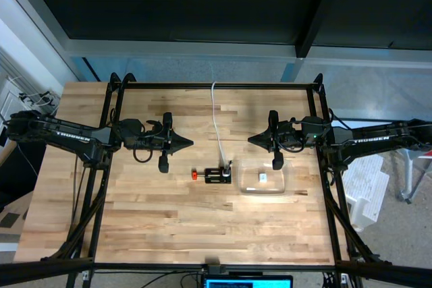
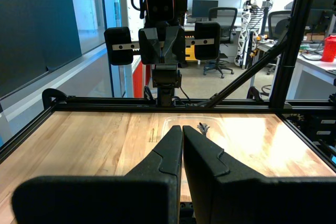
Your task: Remove the power plug from the receptacle and place in the container
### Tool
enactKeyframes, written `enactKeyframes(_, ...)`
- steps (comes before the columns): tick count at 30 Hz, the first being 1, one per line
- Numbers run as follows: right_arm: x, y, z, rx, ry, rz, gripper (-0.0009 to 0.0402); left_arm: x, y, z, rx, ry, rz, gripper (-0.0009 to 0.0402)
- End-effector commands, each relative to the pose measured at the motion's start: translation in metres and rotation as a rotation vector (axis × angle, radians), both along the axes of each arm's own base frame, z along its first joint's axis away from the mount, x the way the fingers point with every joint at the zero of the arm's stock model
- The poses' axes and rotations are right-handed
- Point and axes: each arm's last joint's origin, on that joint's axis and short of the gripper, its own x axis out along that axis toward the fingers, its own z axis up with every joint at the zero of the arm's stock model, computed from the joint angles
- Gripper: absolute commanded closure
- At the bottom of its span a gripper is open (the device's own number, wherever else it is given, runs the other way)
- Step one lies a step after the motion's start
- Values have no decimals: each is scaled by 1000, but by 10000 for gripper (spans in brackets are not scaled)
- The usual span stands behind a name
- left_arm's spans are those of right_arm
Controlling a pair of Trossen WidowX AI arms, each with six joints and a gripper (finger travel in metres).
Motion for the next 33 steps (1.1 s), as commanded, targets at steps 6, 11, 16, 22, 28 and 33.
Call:
enactKeyframes(6,0,0,0,-10,-1,0,393,0,0,0,0,0,0,393)
enactKeyframes(11,0,0,0,-10,-1,0,393,0,0,0,0,0,-1,393)
enactKeyframes(16,0,0,1,30,-4,-2,393,0,0,0,0,0,-1,393)
enactKeyframes(22,3,4,12,40,80,18,393,0,0,0,0,0,0,393)
enactKeyframes(28,6,6,18,17,306,51,393,0,0,0,0,0,-1,393)
enactKeyframes(33,11,8,24,11,453,62,393,0,0,0,0,0,0,393)
